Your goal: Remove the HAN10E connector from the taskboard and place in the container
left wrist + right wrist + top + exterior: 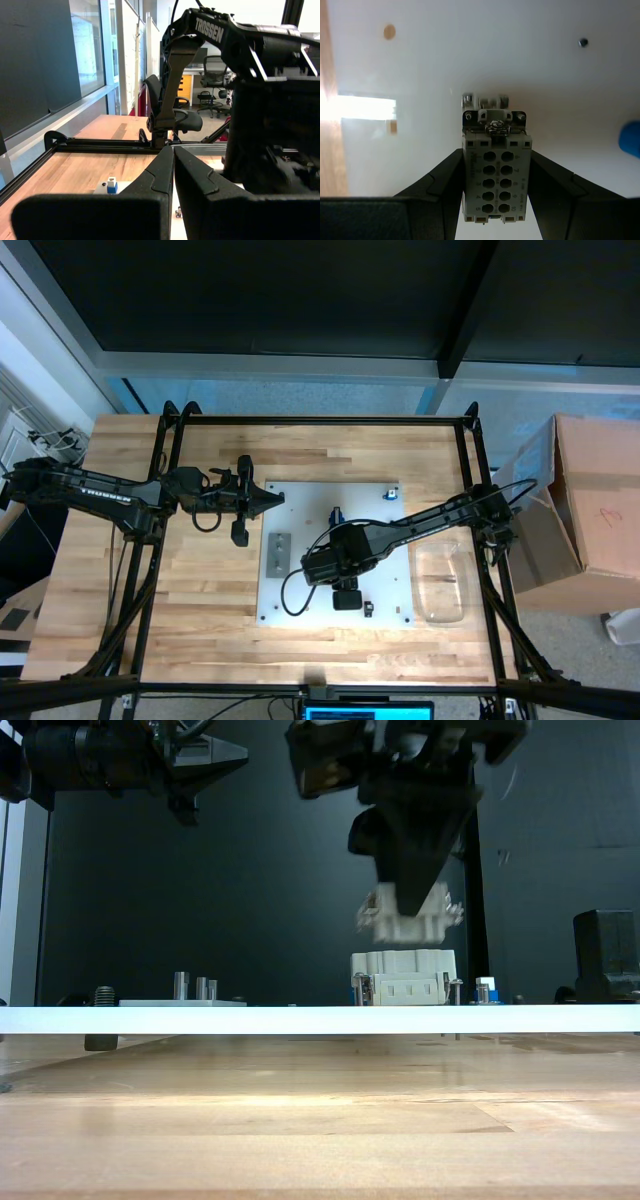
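Right tool [494, 186] is clamped on the pale grey ten-hole HAN10E connector [408, 925], one finger on each long side. The connector hangs just above the matching grey socket base [403, 980] on the white taskboard [300, 600], clear of its seat as far as the low view shows. Left tool [262, 498] hovers over the board's far-left edge, fingers pressed together, holding nothing. For the carry I'd go up a touch more so nothing clips the base, then swing right to the clear plastic container [418, 585] just beside the board, and lower into it before letting go — dropped from height, it'd probably bounce out. Grip looks square, so no need to rush. Everything sits on a light wooden plank tabletop [120, 580] inside a black metal frame [320, 421] — brown cardboard box [590, 510] off to the right, black office chair [177, 120] and big windows [87, 45] beyond.
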Robot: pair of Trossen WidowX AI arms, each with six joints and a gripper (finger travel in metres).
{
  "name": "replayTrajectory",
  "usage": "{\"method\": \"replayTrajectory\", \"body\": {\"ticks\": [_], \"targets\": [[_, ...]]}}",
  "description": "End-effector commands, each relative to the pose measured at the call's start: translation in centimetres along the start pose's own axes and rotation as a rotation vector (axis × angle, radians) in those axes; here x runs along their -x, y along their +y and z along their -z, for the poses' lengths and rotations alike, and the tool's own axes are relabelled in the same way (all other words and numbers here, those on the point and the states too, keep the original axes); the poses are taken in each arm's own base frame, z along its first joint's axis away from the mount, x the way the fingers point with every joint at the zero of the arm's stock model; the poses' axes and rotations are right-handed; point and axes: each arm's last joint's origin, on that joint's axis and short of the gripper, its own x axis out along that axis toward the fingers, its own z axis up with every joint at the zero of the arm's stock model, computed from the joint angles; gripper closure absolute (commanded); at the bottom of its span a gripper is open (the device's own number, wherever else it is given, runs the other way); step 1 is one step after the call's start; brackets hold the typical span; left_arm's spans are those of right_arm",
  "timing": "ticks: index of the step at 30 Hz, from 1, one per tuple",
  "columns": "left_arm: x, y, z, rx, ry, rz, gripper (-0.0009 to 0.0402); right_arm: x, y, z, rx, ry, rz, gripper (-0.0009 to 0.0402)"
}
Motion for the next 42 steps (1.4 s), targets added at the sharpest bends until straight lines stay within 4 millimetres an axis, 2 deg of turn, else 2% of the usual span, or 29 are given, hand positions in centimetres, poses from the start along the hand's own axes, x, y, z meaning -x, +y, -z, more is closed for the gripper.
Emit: {"method": "replayTrajectory", "body": {"ticks": [1, 7, 12, 29, 42], "targets": [[0.0, 0.0, 0.0, 0.000, 0.000, 0.000, 0.0393, 1.1, -0.1, 0.2, -0.009, -0.024, -0.009, 0.0374], [0.0, 0.0, 0.0, 0.000, 0.000, 0.000, 0.0393, 3.9, -0.5, 0.7, -0.016, -0.094, -0.024, 0.0369], [0.0, 0.0, 0.0, 0.000, 0.000, 0.000, 0.0393, 5.4, -0.8, 1.1, -0.023, -0.134, -0.029, 0.0369], [0.0, 0.0, 0.0, 0.000, -0.001, 0.000, 0.0393, 6.4, -0.8, 1.8, -0.033, -0.135, -0.041, 0.0368], [0.0, 0.0, 0.0, 0.000, 0.000, 0.000, 0.0393, 7.0, -1.9, 6.2, -0.075, -0.122, -0.038, 0.0368]]}}
